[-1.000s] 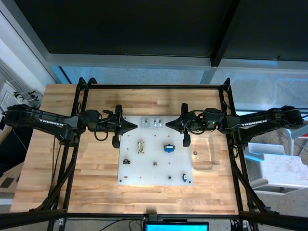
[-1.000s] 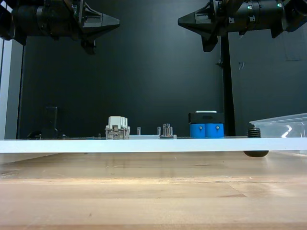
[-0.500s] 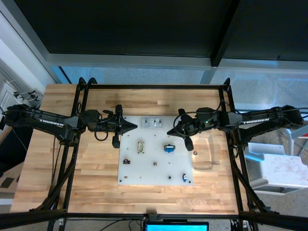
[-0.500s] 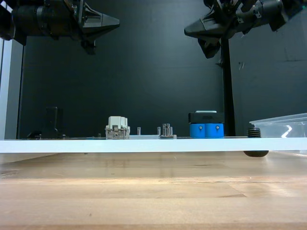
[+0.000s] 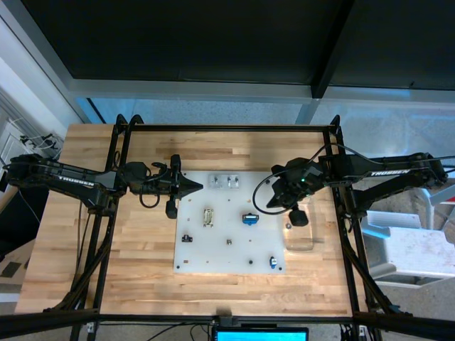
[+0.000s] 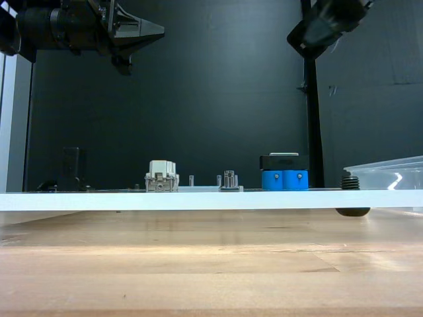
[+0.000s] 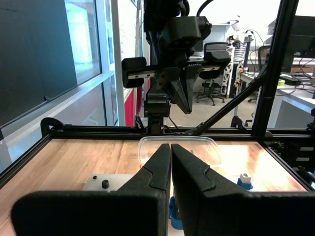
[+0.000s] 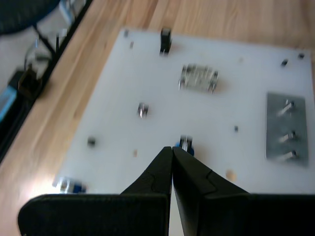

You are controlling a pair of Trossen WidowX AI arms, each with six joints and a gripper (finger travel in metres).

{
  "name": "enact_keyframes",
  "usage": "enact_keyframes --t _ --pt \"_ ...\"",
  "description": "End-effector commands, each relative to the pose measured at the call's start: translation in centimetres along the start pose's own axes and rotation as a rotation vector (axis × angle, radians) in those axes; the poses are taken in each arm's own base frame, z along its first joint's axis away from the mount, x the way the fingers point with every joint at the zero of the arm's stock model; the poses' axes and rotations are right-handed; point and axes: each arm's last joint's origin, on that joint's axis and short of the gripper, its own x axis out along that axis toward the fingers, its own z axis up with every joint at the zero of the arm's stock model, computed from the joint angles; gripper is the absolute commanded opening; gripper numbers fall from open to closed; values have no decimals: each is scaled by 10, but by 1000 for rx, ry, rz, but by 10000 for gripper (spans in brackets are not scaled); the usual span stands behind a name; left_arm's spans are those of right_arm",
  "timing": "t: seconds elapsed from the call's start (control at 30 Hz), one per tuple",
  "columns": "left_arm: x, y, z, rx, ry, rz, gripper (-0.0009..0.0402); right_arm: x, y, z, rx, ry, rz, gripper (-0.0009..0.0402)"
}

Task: Pick the M12 fastener and fasten on the M12 threads

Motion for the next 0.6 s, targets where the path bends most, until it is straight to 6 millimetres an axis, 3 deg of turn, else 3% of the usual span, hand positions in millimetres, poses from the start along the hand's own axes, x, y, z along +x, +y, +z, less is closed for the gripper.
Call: enact_keyframes --t 0.03,0.33,0.6 --pt "0 0 0 0 0 0 0 -9 2 1 -52 76 9 0" --pt "0 0 0 0 0 0 0 -28 7 -7 -256 270 60 0" --pt "0 0 0 0 0 0 0 -29 10 -17 -455 381 128 0"
